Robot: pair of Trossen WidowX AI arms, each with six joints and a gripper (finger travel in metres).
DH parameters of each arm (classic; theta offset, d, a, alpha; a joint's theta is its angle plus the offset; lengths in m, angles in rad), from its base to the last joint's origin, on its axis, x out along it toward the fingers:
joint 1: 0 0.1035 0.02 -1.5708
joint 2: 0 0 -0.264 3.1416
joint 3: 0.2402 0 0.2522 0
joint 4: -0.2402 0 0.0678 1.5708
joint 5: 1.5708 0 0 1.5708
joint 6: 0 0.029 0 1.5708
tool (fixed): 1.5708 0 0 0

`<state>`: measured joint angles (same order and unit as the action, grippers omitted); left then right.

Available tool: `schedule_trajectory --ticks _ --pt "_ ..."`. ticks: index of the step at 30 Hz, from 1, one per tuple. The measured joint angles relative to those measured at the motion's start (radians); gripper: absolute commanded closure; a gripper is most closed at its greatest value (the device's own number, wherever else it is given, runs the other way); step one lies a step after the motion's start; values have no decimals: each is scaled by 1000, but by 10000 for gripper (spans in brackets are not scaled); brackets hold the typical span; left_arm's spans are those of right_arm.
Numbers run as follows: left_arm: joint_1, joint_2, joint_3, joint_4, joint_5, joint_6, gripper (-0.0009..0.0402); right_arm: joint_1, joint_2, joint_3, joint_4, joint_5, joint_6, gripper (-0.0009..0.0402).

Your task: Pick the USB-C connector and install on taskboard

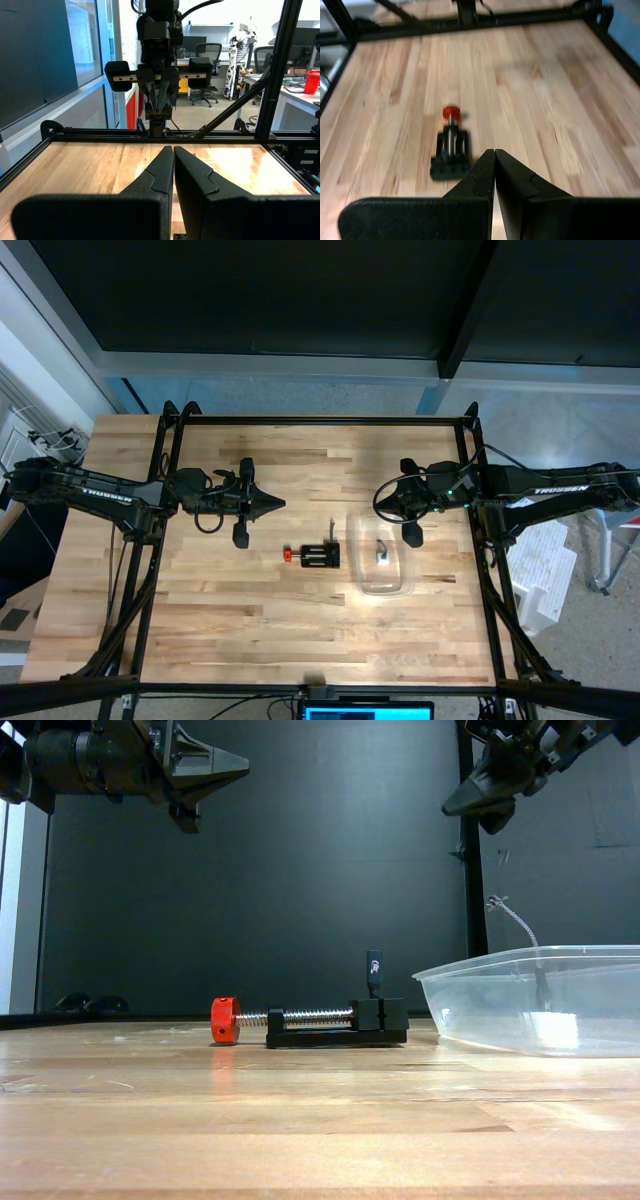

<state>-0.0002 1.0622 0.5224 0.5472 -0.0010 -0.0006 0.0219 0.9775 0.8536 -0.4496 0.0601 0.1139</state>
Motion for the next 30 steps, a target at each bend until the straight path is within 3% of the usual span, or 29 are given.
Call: schedule_trajectory --ticks 14,23,30 --pt "0 0 0 0 0 0 393 11 164 230 -481 -10 6 393" --pt "0 0 0 0 0 0 393 40 256 272 -573 -12 0 393" --pt "0 0 0 0 0 0 393 76 340 294 -641 -37 12 393"
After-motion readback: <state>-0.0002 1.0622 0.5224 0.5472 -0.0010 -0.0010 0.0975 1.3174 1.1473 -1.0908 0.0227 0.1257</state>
